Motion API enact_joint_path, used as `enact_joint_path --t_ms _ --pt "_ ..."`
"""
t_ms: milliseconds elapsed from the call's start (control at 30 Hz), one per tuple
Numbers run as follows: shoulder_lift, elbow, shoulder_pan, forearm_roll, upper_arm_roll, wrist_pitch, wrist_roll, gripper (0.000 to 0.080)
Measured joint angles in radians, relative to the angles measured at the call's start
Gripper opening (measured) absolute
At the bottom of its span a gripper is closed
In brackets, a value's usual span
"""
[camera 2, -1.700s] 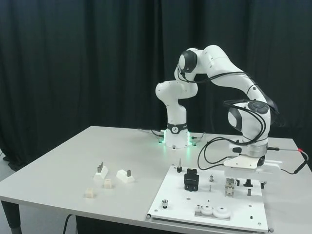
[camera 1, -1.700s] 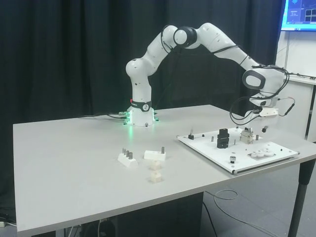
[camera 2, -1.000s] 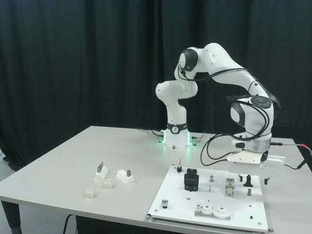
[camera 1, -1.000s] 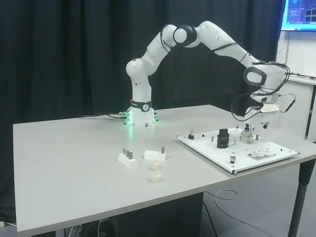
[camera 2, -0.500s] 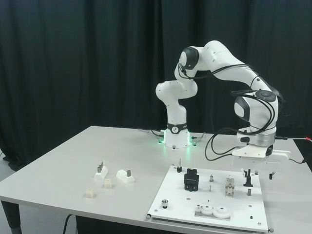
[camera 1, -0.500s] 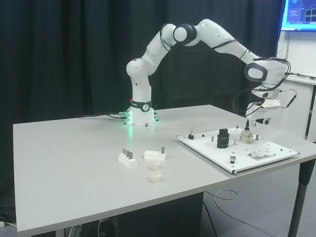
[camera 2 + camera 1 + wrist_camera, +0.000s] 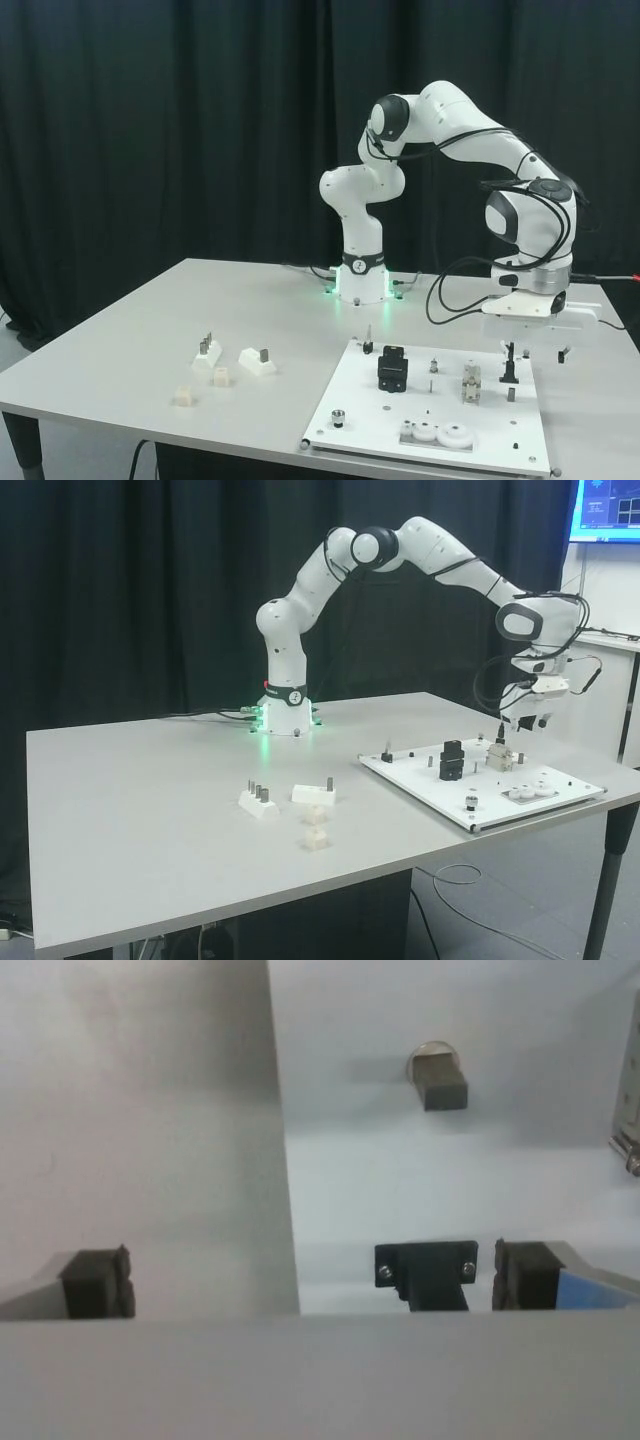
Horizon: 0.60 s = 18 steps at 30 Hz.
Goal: Pick square peg 4.
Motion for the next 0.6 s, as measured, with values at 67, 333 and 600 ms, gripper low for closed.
enact_joint_path --t_ms 67,333,600 --pt "-0.002 0.000 0.001 -0.001 0.000 -0.001 0.000 0.0800" --pt "-0.007 0.003 0.002 -0.012 0.000 -0.013 0.001 0.0800" --pt "-0.009 0.019 0.002 -0.041 -0.007 -0.038 0.006 0.0800"
